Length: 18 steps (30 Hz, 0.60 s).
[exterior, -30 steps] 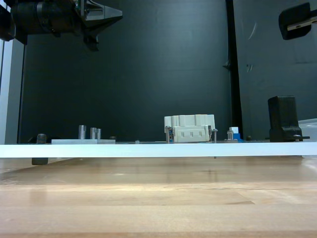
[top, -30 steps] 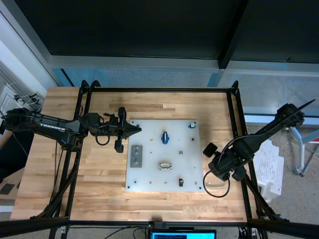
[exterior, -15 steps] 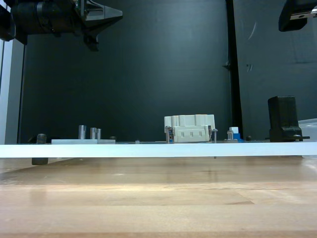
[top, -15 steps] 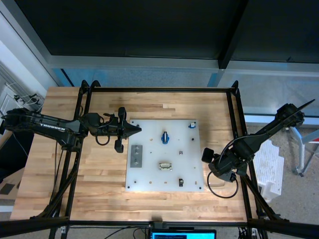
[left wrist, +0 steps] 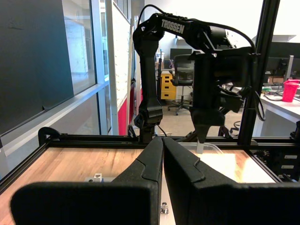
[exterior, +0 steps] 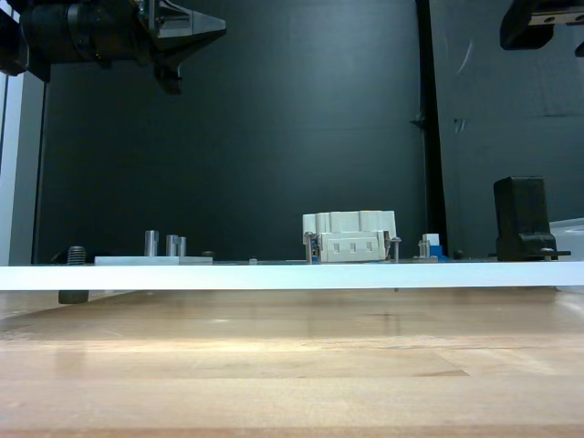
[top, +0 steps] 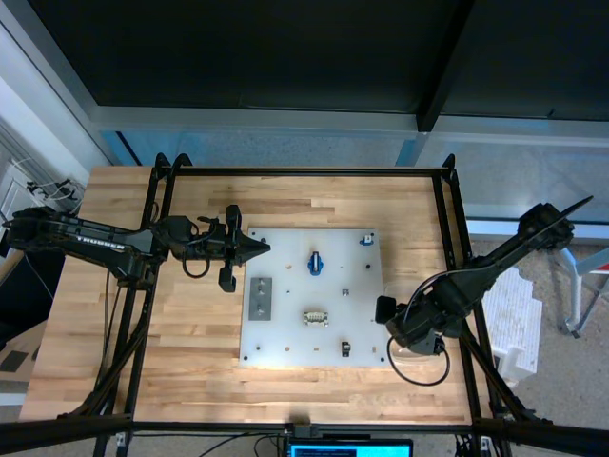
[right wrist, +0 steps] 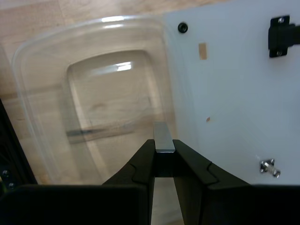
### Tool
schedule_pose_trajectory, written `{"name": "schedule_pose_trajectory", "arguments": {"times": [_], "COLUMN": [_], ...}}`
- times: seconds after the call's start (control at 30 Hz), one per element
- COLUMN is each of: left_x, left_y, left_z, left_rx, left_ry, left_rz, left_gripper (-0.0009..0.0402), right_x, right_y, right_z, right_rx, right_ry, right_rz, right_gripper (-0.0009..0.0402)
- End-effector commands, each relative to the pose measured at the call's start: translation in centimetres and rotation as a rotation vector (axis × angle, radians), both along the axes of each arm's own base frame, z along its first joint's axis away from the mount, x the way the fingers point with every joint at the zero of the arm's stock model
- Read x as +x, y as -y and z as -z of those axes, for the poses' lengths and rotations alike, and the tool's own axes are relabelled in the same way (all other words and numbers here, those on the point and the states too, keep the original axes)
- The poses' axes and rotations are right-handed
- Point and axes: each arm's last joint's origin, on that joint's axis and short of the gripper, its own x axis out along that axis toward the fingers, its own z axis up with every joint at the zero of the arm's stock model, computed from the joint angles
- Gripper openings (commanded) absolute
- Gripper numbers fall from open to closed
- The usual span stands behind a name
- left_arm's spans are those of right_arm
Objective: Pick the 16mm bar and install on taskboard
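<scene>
The right gripper [right wrist: 164, 151] is clamped on the 16mm bar [right wrist: 163, 137], a short grey rod sticking out past its fingertips. Gripper and bar hang above the line where the clear plastic tray [right wrist: 42, 70] lies beside the white taskboard [right wrist: 234, 93]. Wood grain shows through the tray's floor. The left gripper [left wrist: 162, 146], fingers pressed together on nothing, hovers high near the taskboard's far left corner.

One bench [top: 114, 352], one taskboard [top: 285, 333], one clear tray [right wrist: 47, 103]. On the board: one grey block [top: 260, 298], one blue knob [top: 315, 262]. Two claws: left claw [left wrist: 162, 140], closed, above the board's left edge; right claw [right wrist: 163, 149] over the tray, pinching the one 16mm bar [right wrist: 163, 136].
</scene>
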Motion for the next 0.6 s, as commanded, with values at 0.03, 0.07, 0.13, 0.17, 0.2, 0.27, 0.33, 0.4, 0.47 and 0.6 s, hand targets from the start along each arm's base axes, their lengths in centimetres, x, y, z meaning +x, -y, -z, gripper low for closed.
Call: {"name": "schedule_pose_trajectory", "arguments": {"times": [0.03, 0.07, 0.13, 0.17, 0.2, 0.27, 0.33, 0.4, 0.47, 0.6], "left_x": [0.0, 0.0, 0.0, 0.0, 0.0, 0.0, 0.0, 0.0, 0.0, 0.0], "left_y": [0.0, 0.0, 0.0, 0.0, 0.0, 0.0, 0.0, 0.0, 0.0, 0.0], "left_z": [0.0, 0.0, 0.0, 0.0, 0.0, 0.0, 0.0, 0.0, 0.0, 0.0], "left_rx": [0.0, 0.0, 0.0, 0.0, 0.0, 0.0, 0.0, 0.0, 0.0, 0.0], "left_ry": [0.0, 0.0, 0.0, 0.0, 0.001, 0.0, 0.0, 0.0, 0.001, 0.0], "left_rz": [0.0, 0.0, 0.0, 0.0, 0.0, 0.0, 0.0, 0.0, 0.0, 0.0], "left_gripper": [0.0, 0.0, 0.0, 0.0, 0.0, 0.0, 0.0, 0.0, 0.0, 0.0], "right_x": [0.9, 1.2, 1.7, 2.0, 2.2, 2.6, 3.0, 3.3, 3.7, 4.4], "right_y": [-0.7, -0.9, -1.3, -1.5, -1.6, -2.0, -2.3, -2.5, -2.7, -3.2], "right_z": [0.0, 0.0, 0.1, 0.2, 0.3, 0.3, 0.5, 0.7, 1.0, 1.1], "right_rx": [0.025, 0.031, 0.04, 0.043, 0.051, 0.062, 0.065, 0.06, 0.055, 0.051], "right_ry": [-0.007, 0.004, 0.02, 0.02, 0.012, 0.0, -0.006, -0.012, -0.02, -0.031], "right_rz": [-0.032, -0.041, -0.052, -0.061, -0.081, -0.102, -0.103, -0.105, -0.106, -0.121], "right_gripper": [0.0, 0.0, 0.0, 0.0, 0.0, 0.0, 0.0, 0.0, 0.0, 0.0]}}
